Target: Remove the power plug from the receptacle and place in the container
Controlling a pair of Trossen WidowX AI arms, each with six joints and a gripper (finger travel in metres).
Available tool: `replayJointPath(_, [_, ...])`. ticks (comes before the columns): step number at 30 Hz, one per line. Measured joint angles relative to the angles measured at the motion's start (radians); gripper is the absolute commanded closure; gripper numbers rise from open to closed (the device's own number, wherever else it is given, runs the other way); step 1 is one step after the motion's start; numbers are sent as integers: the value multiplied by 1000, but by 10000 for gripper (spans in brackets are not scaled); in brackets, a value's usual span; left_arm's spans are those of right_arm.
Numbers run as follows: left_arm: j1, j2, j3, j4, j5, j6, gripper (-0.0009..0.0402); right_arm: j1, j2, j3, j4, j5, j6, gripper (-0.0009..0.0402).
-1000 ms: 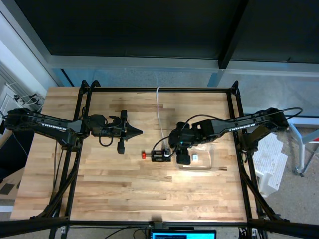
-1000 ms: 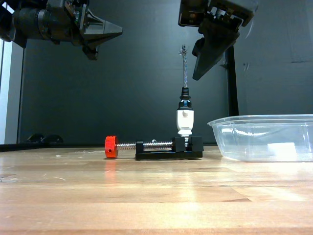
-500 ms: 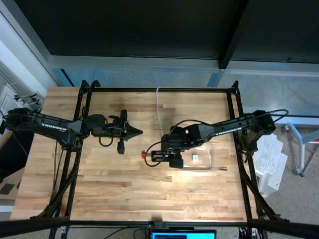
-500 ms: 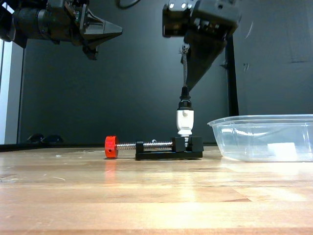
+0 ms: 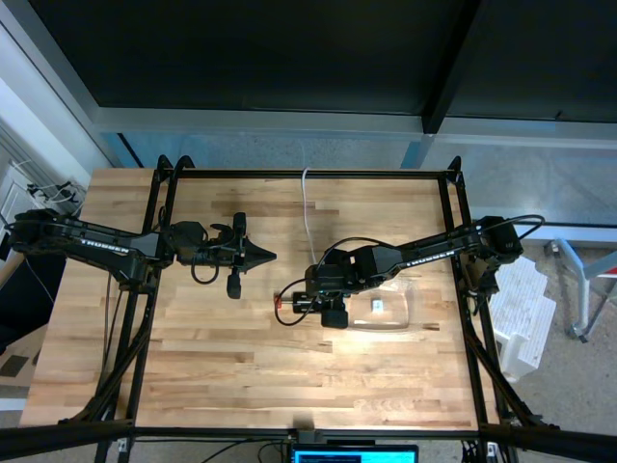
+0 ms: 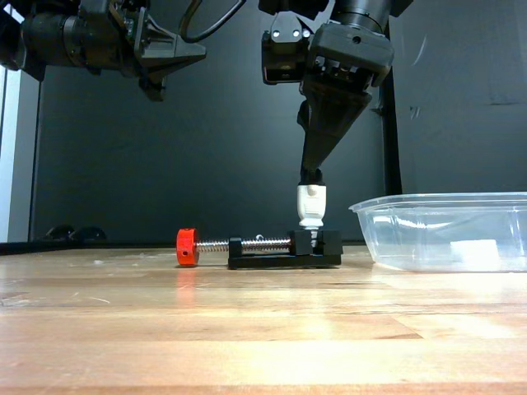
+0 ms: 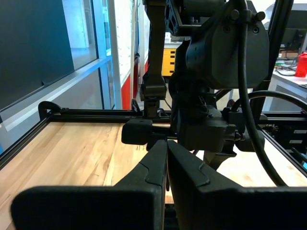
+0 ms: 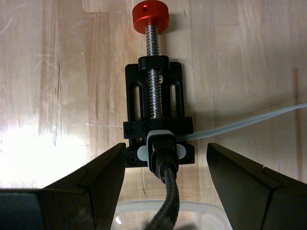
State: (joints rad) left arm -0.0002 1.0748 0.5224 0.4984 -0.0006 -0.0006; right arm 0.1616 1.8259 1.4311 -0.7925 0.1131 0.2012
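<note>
Alignment mattered most at this step. Right gripper (image 6: 311,169) hung directly above the plug (image 8: 161,149), jaws spread wide and gripping nothing, with one finger on each side of the plug's dark body in the right wrist view. The plug sat upright in the receptacle (image 8: 178,125), not yet pulled from its white socket. The red knob (image 8: 151,10) was at the end away from the container (image 6: 436,234), which lay just beside the block. To grasp well, I judged the gripper should drop straight down until its pads bracketed the dark body rather than the braided stub above it. It should then close squarely and pull along the plug's axis, since a sideways tug might tip or drag the block. Left gripper (image 5: 268,257) hovered well apart, fingers pressed together, empty.
</note>
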Motion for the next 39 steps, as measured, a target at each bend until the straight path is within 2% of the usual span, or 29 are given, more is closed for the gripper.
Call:
replayJointPath(11, [0,0,0,0,0,0,393,0,0,-13,15,0,-1,184])
replayJointPath(19, [0,0,0,0,0,0,393,0,0,-33,45,0,-1,218])
replayJointPath(39, [0,0,0,0,0,0,393,0,0,-34,45,0,-5,388])
